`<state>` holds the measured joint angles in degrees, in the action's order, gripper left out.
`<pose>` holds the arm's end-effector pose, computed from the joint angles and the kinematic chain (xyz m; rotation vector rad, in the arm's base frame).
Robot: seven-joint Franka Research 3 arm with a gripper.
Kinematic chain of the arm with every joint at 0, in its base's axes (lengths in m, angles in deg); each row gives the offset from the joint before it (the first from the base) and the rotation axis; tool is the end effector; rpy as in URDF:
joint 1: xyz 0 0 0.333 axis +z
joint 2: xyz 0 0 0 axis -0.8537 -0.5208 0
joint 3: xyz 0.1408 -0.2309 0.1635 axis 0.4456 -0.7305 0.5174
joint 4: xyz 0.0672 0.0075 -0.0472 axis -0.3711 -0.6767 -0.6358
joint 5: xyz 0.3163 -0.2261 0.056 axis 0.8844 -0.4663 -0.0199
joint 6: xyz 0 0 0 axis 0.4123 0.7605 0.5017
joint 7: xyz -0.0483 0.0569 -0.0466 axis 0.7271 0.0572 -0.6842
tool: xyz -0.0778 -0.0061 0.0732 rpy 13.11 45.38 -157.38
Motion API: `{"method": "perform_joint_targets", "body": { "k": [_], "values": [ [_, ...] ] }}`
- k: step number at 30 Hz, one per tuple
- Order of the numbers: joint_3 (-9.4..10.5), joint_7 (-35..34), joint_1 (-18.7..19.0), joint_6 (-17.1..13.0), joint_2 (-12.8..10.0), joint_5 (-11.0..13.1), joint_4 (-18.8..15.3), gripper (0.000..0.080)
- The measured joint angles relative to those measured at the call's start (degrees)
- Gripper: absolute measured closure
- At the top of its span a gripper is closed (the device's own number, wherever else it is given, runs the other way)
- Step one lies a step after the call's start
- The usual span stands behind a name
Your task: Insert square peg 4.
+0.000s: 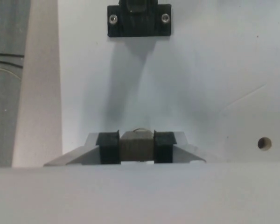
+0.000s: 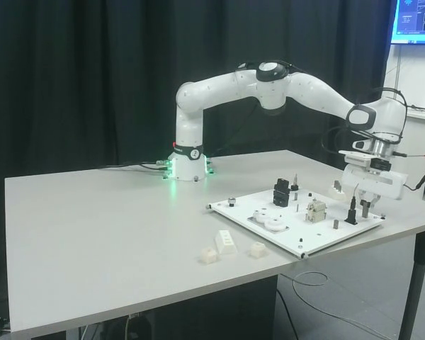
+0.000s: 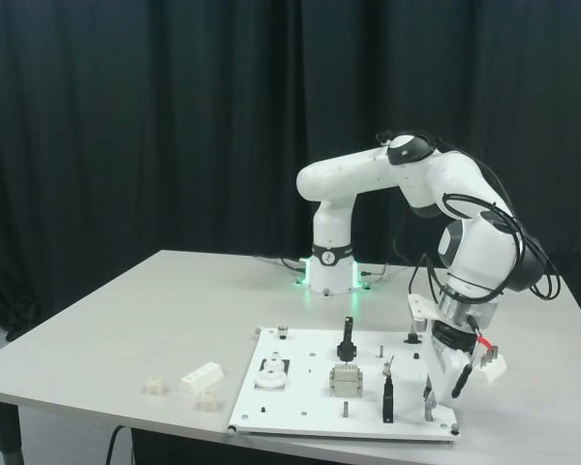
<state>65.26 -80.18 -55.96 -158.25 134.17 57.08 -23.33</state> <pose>0.6677 0.3427 0.2177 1.3704 -2.7143 0.4847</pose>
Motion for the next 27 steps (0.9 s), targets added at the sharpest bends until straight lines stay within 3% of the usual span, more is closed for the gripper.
{"method": "perform_joint_targets", "body": {
  "k": [27],
  "values": [
    [0.3,-0.6,0.7,-0.1,0.1,0.0,0.0,0.065]
  ]
}}
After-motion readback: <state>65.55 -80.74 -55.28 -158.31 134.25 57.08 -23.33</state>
